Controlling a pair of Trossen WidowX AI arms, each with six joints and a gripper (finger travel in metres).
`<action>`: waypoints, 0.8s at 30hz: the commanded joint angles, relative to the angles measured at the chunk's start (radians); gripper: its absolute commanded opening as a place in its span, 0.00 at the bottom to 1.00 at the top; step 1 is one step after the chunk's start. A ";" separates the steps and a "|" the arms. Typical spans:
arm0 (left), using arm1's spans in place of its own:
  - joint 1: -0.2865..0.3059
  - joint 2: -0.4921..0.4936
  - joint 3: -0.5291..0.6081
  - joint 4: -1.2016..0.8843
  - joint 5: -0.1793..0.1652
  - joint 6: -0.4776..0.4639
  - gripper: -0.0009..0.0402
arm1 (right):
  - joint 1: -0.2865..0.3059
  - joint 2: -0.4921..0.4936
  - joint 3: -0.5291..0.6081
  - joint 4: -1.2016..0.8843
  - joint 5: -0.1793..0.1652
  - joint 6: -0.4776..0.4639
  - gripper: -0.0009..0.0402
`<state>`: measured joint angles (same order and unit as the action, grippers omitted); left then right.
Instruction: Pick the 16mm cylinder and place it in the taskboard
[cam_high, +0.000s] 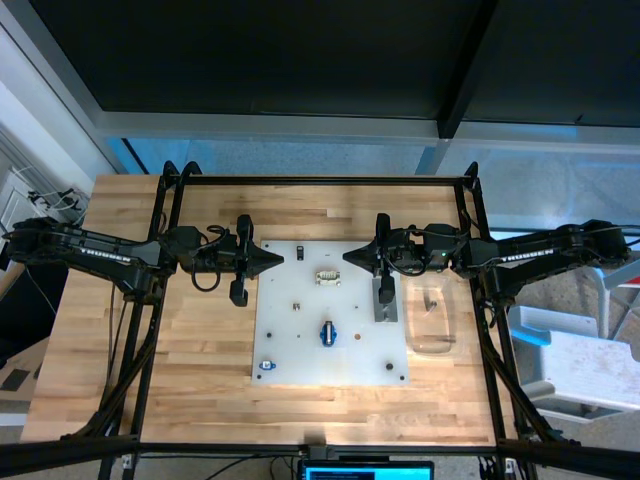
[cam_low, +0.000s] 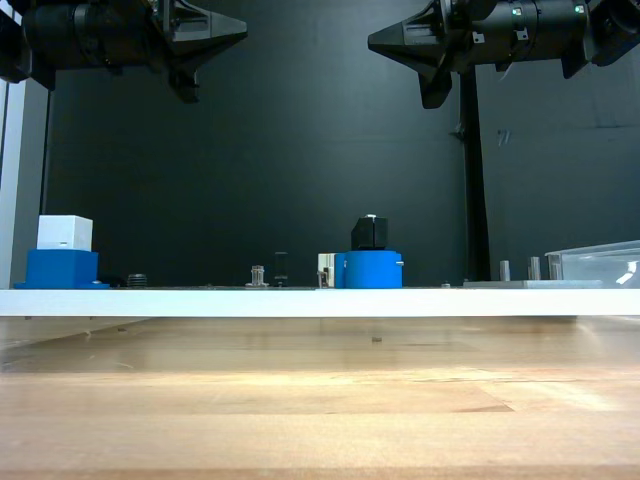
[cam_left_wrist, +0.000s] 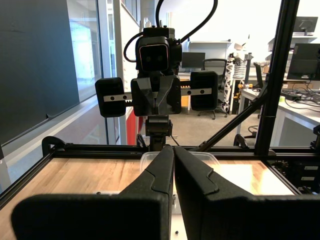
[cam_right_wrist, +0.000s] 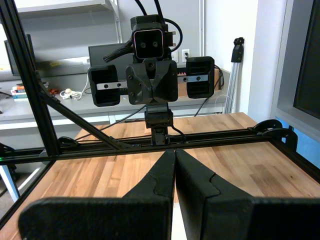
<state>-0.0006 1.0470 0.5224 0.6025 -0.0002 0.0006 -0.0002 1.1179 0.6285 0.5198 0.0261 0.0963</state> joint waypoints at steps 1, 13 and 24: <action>0.001 0.000 0.000 0.000 0.000 0.000 0.02 | 0.001 0.000 0.000 0.000 0.000 0.000 0.02; 0.000 0.000 0.000 0.000 0.000 0.000 0.02 | 0.001 0.000 0.000 0.000 0.000 0.000 0.02; 0.001 0.000 0.000 0.000 0.000 0.000 0.02 | 0.000 -0.006 0.000 -0.002 0.001 0.056 0.02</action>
<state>-0.0002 1.0473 0.5224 0.6025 -0.0002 0.0010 0.0002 1.1149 0.6289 0.5198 0.0261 0.1379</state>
